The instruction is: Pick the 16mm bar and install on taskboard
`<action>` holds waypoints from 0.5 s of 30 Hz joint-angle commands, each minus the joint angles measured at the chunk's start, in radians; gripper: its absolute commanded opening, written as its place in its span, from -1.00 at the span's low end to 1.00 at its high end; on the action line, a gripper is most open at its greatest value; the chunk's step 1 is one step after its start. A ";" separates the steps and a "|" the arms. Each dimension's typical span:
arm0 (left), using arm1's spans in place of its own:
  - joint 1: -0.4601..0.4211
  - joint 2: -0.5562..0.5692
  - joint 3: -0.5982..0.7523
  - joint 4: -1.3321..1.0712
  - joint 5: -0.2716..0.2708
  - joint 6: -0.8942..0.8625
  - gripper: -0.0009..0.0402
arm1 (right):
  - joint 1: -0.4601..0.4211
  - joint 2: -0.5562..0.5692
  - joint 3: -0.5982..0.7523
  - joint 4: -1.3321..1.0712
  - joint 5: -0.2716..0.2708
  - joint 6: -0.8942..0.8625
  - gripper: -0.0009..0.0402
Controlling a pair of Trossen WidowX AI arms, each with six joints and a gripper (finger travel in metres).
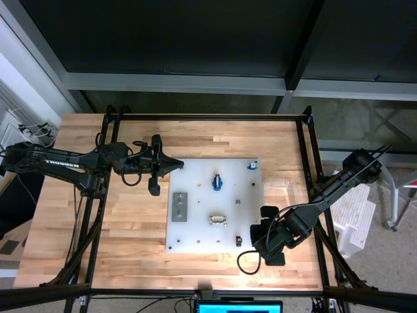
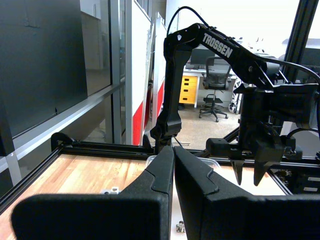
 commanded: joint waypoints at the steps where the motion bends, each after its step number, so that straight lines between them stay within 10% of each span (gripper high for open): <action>1: 0.000 0.000 0.000 0.000 0.000 0.000 -0.96 | 0.000 0.001 0.000 0.000 0.002 0.000 -0.18; 15: 0.000 0.000 0.000 0.000 0.000 0.000 -0.96 | -0.009 -0.011 -0.005 0.001 0.005 -0.003 -0.18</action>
